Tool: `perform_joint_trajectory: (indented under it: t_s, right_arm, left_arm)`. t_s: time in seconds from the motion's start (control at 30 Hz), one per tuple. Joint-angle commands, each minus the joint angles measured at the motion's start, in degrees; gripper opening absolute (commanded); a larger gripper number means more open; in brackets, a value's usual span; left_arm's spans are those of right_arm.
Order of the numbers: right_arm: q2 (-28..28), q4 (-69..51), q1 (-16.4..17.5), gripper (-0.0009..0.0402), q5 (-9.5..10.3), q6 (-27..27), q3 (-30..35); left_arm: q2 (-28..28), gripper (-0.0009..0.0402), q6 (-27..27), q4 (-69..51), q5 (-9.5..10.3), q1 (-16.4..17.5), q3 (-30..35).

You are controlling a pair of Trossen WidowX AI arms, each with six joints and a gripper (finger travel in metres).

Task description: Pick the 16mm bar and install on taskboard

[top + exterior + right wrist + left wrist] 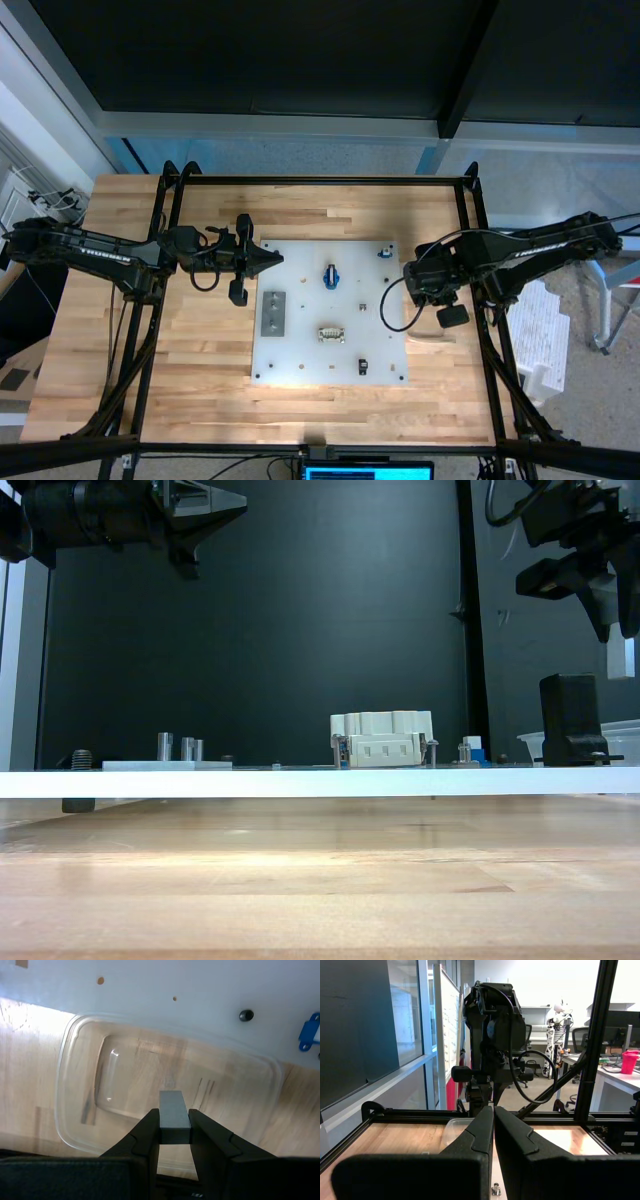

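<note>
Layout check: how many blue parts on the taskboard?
2 on the taskboard: blue knob centrally, small blue part far right corner. Left gripper, jaws shut, hovers over its far left; right gripper holds the 16mm bar above the clear tray.

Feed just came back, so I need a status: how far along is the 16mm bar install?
Done: the pick. The right gripper has its jaws shut on the 16mm bar, held above the clear tray beside the taskboard. In hand: carrying the bar. Left: moving it over the taskboard and seating it; it is not installed yet. The left gripper, jaws shut, hangs parked high near the board's left edge.
</note>
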State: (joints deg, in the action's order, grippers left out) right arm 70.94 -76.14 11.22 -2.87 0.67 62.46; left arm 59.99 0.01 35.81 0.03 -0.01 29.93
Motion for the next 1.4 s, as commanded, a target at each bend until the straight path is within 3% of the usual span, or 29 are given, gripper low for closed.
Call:
perform_joint_trajectory:
  t_s: [0.03,0.37,0.67,0.97,1.4]
  right_arm:
    - [0.9,0.2,0.3,0.0012,-0.02,-3.8,0.0]
    - [5.7,1.0,4.5,0.0012,0.00,-17.0,3.9]
    - [12.5,0.9,9.6,0.0012,0.02,-24.5,10.2]
    - [19.6,1.3,13.8,0.0012,0.02,-28.8,15.0]
    - [24.8,3.6,17.3,0.0012,0.09,-32.7,18.7]
  left_arm:
    - [0.0,0.0000,0.0,0.0,-0.02,0.0,0.0]
    - [0.0,0.0000,0.0,0.0,-0.02,0.0,0.0]
    - [0.0,0.0000,0.0,0.0,-0.02,0.0,0.0]
    - [0.0,0.0000,0.0,0.0,-0.02,0.0,0.0]
    - [0.0,0.0000,0.0,0.0,-0.02,0.0,0.0]
